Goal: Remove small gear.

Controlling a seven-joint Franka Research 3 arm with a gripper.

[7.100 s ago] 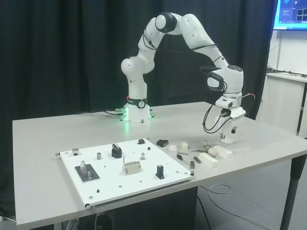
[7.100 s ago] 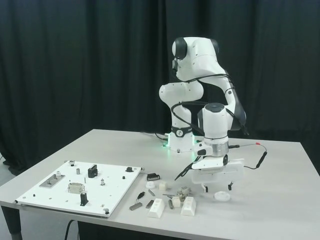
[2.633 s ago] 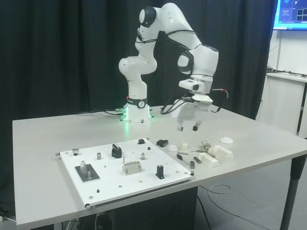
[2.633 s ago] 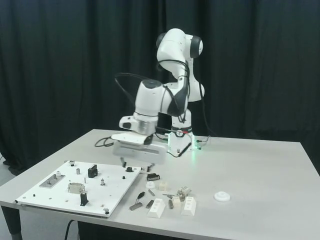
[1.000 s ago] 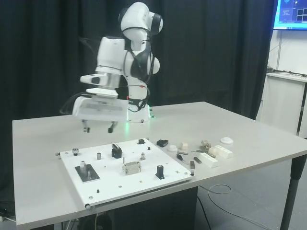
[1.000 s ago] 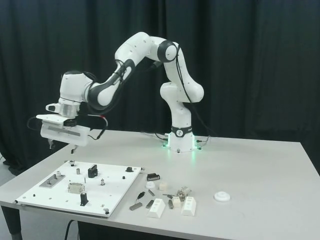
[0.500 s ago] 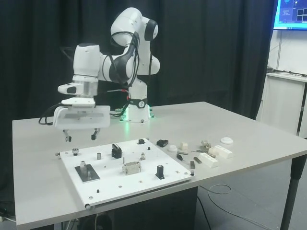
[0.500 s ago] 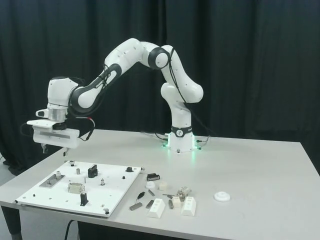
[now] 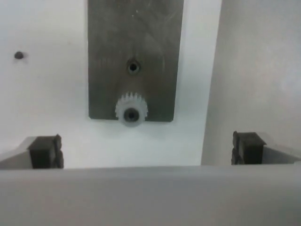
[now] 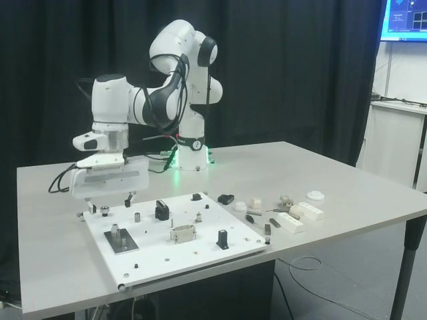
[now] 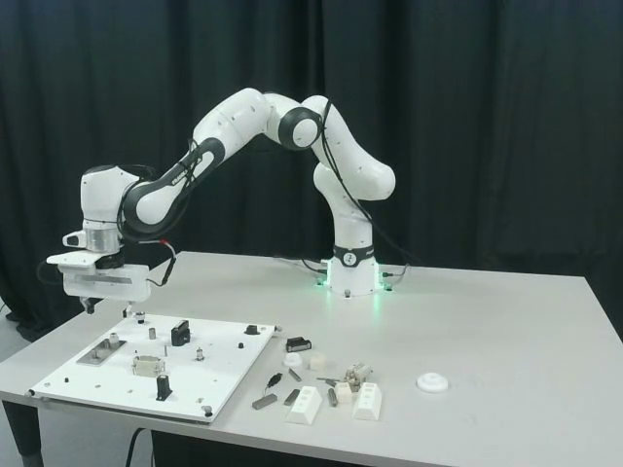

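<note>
The small gear (image 9: 131, 109) is white and toothed, seated at one end of a grey metal plate (image 9: 134, 47) on the white board (image 9: 42, 94). In the room views the small gear (image 10: 115, 231) (image 11: 114, 340) stands at the board's far left part. My gripper (image 9: 146, 149) hangs open above the board, its black fingertips (image 9: 44, 151) wide apart and holding nothing. The gear lies just ahead of the line between them, not between them. The gripper (image 10: 110, 202) (image 11: 107, 309) hovers slightly behind and above the grey plate (image 10: 123, 243).
The white board (image 10: 200, 250) also carries a black connector (image 10: 161, 210), a grey socket (image 10: 182, 233), a black block (image 10: 222, 239) and small posts. Loose white and grey parts (image 10: 293, 217) and a large white gear (image 10: 315, 195) lie on the table at right.
The arm swung from the right side of the table across to the board's far left corner and came lower over the grey plate. The gripper stayed open and empty.
</note>
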